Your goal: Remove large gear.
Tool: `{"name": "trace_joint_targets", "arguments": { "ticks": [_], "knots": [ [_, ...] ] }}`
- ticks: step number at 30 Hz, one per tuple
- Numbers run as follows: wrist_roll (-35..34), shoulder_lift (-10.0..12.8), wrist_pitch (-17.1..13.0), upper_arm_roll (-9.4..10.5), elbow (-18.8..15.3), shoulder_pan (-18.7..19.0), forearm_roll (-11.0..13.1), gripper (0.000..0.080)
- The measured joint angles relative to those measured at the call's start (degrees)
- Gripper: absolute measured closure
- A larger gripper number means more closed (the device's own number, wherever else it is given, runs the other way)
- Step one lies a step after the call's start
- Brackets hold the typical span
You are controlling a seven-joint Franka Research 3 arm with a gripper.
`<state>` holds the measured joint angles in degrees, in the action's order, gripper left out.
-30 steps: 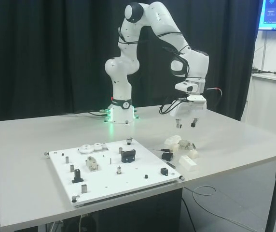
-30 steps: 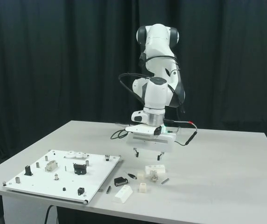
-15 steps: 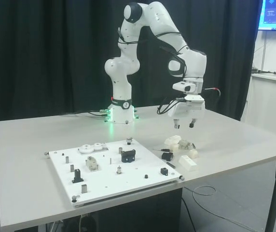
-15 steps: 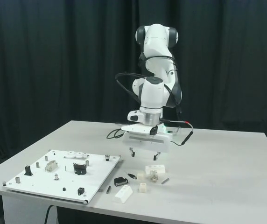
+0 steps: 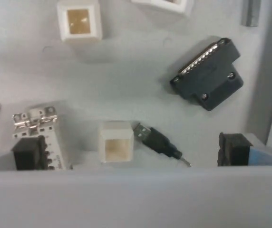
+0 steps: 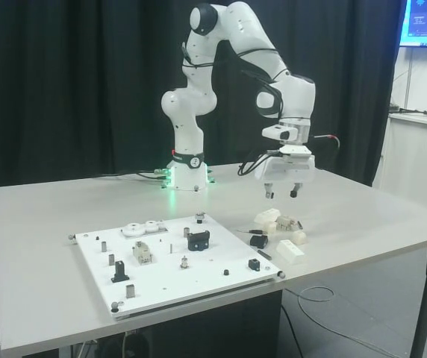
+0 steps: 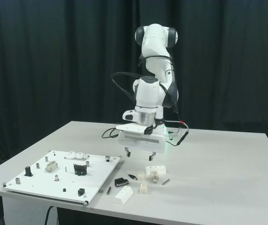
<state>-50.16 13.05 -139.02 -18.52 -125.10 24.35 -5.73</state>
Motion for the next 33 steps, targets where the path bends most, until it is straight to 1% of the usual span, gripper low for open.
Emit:
{"name": "trace_joint_targets", "arguments": {
  "ticks": [5,11,15,25,33],
  "knots": [
    [0.07,0.0,0.0,0.0,0.31,-0.6,-0.08,0.0003],
    [0.0,0.0,0.1,-0.01,0.94,-1.95,-0.83,0.0003],
    [-0.06,-0.02,0.57,-0.03,1.42,-3.46,-2.1,0.0003],
    [-0.04,-0.29,4.23,-0.02,3.54,-7.67,-6.22,0.0003],
    [-1.22,-1.02,7.24,-0.04,4.77,-11.55,-6.45,0.0003]
  ]
}}
